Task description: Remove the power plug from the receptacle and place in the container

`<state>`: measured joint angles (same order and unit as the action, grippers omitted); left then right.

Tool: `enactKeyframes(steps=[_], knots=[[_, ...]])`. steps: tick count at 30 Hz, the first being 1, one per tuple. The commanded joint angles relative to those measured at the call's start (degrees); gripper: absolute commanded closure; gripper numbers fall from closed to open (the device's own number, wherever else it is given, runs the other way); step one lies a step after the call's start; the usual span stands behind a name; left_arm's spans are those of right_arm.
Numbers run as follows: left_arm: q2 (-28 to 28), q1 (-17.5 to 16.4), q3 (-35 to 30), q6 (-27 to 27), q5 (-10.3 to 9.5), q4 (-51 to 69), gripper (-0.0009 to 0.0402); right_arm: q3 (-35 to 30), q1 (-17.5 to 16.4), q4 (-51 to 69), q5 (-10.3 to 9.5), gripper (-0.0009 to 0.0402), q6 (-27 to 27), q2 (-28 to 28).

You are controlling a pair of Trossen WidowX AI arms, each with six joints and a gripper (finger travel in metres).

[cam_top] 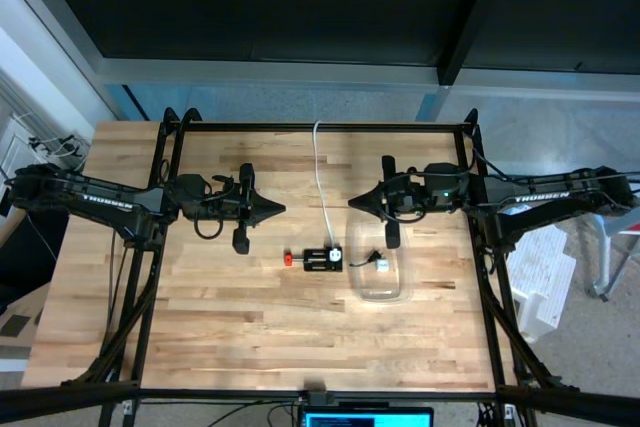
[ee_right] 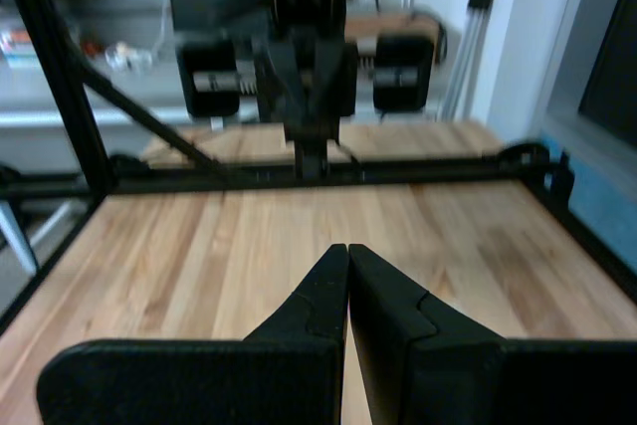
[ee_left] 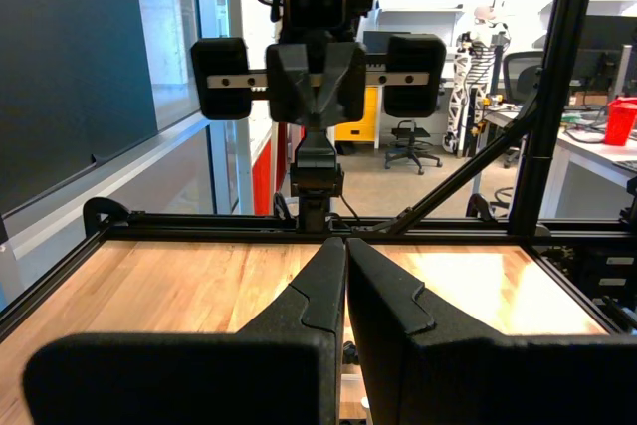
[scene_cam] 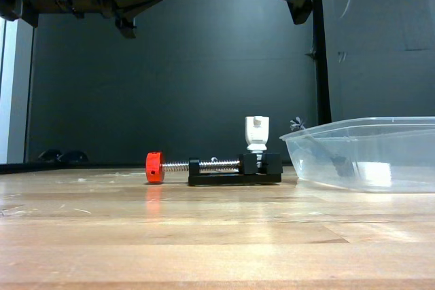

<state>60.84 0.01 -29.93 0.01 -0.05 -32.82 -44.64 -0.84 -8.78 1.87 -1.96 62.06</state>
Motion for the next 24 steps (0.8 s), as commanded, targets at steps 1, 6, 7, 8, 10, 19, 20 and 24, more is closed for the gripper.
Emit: enactKeyframes(steps=[1,6,7,8,10,19,20,24], knots=[[0.02,0.0,-0.02,0.0,0.02,-0.04,0.0393,2.89,0.02,-5.49,0.04,0.0393,0.74,-0.63],[0.02,0.0,-0.02,0.0,0.02,-0.04,0.0393,6.64,0.85,-12.44,-0.17,0.0393,0.79,-1.29],[0.02,-0.02,-0.02,0.0,0.02,-0.04,0.0393,7.17,1.05,-13.4,-0.24,0.0393,0.74,-1.29],[0.02,0.0,-0.02,0.0,0.02,-0.04,0.0393,7.67,1.29,-14.29,-0.28,0.0393,0.68,-1.36],[0.02,0.0,-0.02,0.0,0.02,-0.02,0.0393,8.61,1.75,-16.2,-0.66,0.0393,-0.02,-1.36],[0.02,-0.02,-0.02,0.0,0.02,-0.02,0.0393,10.99,2.36,-19.8,-1.95,0.0393,-0.72,-1.66],[0.02,0.0,-0.02,0.0,0.02,-0.02,0.0393,11.06,2.36,-19.8,-2.03,0.0393,-0.72,-1.66],[0.02,0.0,-0.02,0.0,0.02,-0.02,0.0393,11.08,2.36,-19.78,-3.1,0.0393,-0.76,-1.73]])
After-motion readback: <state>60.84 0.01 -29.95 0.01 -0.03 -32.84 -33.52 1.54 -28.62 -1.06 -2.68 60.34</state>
